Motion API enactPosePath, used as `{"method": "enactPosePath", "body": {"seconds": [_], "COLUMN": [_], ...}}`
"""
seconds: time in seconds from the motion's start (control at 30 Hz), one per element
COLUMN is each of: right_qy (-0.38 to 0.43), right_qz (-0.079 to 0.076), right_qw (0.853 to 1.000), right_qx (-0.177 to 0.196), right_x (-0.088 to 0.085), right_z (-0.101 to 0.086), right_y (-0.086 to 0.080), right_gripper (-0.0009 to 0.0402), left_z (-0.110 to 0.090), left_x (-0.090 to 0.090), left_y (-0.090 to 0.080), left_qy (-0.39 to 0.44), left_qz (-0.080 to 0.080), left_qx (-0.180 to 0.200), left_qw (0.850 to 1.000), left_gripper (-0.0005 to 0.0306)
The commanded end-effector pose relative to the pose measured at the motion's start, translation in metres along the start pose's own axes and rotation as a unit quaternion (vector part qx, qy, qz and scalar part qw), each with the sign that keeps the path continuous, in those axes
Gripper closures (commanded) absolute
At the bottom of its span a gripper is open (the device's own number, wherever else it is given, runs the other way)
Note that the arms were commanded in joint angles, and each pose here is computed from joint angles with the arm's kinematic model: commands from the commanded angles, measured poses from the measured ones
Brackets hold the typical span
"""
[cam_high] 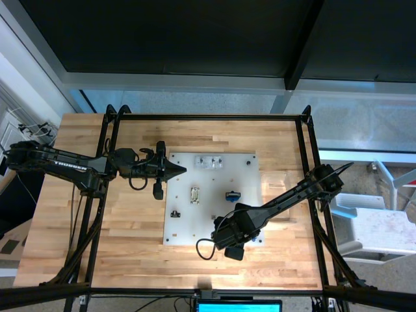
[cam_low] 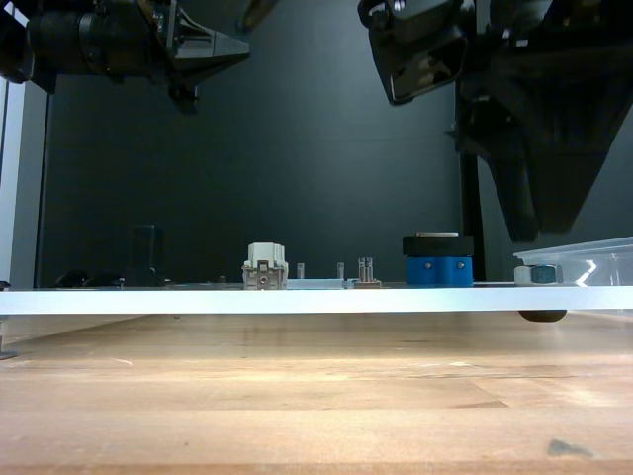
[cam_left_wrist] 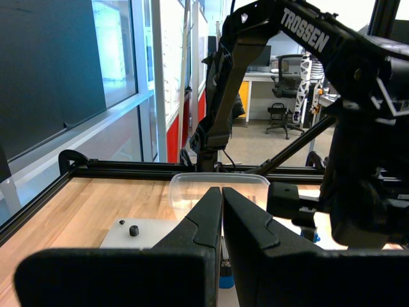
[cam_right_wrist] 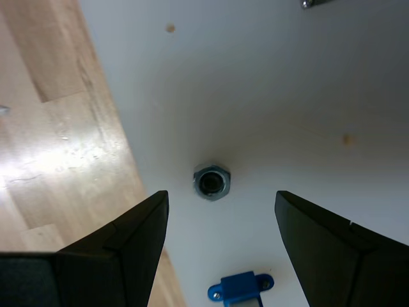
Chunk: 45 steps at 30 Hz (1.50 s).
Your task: Unfasten the M12 fastener and place in the container
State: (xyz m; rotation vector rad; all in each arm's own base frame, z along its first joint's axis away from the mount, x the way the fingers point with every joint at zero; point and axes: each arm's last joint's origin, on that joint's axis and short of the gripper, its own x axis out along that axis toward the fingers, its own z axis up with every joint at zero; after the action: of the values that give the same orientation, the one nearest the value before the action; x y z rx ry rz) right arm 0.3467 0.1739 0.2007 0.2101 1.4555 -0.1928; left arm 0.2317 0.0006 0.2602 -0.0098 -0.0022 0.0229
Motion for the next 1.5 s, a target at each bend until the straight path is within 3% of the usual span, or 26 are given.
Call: {"method": "enactPosePath", "body": {"seconds": [0.03,0.83,1.33,1.5], "right_qy": [0.000,-0.005,-0.009,-0.009], "right_qz": [0.000,-0.003,0.000,-0.001], "right_qw": [1.000,1.000,1.000,1.000], "right_qx": [-0.001,-0.004,-0.006,-0.009], "right_x": [0.002,0.018,0.022,0.022], "right_z": [0.000,-0.002,-0.002,-0.002], "right_y": [0.000,-0.006,-0.007,-0.007], "right_gripper": [0.0161,0.0165,0.0215,0.0250], "left_z": [0.000,0.000,0.000,0.000], "left_x": [0.000,0.000,0.000,0.000], "left_y": [0.000,0.000,0.000,0.000], "left_qy": [0.000,0.000,0.000,0.000], "left_qz": [0.000,0.000,0.000,0.000], "left_qx": [0.000,0.000,0.000,0.000], "left_qw": [1.000,1.000,1.000,1.000], "left_gripper": [0.0300,0.0300,0.0300,0.0300]}}
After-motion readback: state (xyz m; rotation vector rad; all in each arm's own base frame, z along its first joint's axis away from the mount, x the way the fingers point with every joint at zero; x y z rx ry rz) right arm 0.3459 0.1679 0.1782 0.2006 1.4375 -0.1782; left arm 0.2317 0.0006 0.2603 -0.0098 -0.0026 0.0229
